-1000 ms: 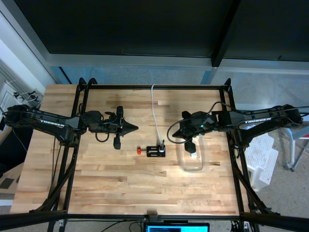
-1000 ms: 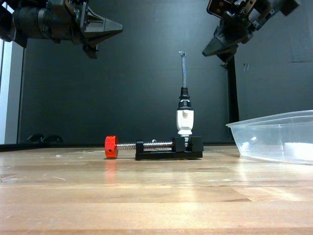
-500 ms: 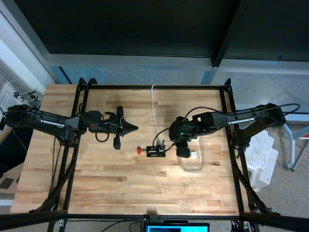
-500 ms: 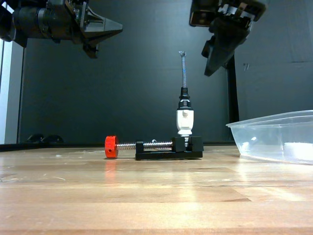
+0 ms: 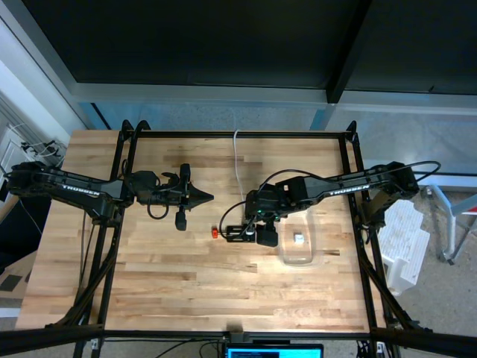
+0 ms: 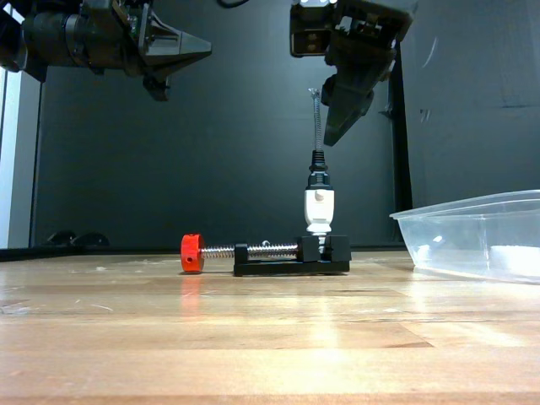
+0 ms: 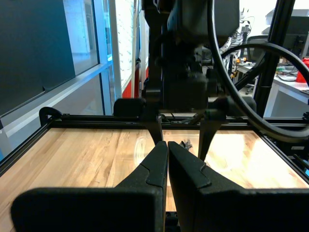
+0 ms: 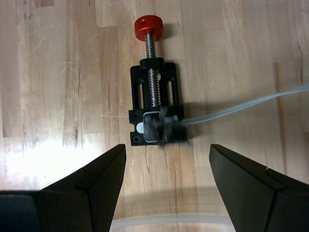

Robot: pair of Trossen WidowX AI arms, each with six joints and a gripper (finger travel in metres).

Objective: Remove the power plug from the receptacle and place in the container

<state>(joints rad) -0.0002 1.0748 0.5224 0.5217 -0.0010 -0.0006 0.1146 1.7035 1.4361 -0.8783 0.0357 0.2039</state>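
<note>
Right gripper (image 8: 167,150) moved above the power plug (image 6: 318,175), fingers apart, left gripper (image 6: 202,45) aloft at left (fingers together)

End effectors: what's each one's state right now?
Left end effector: shut, empty, parked high at the left.
Right end effector: open, empty, above the tiny black power plug.

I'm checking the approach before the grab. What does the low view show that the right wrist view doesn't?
Only the low view: the plug seen side-on, upright in the receptacle; the right gripper level with its cable stub; the left gripper, shut, high at the left. Only the right wrist view: the white cord leaving the clamp, and the right gripper's fingers open either side of it. Both: clamp, red knob, container.
</note>
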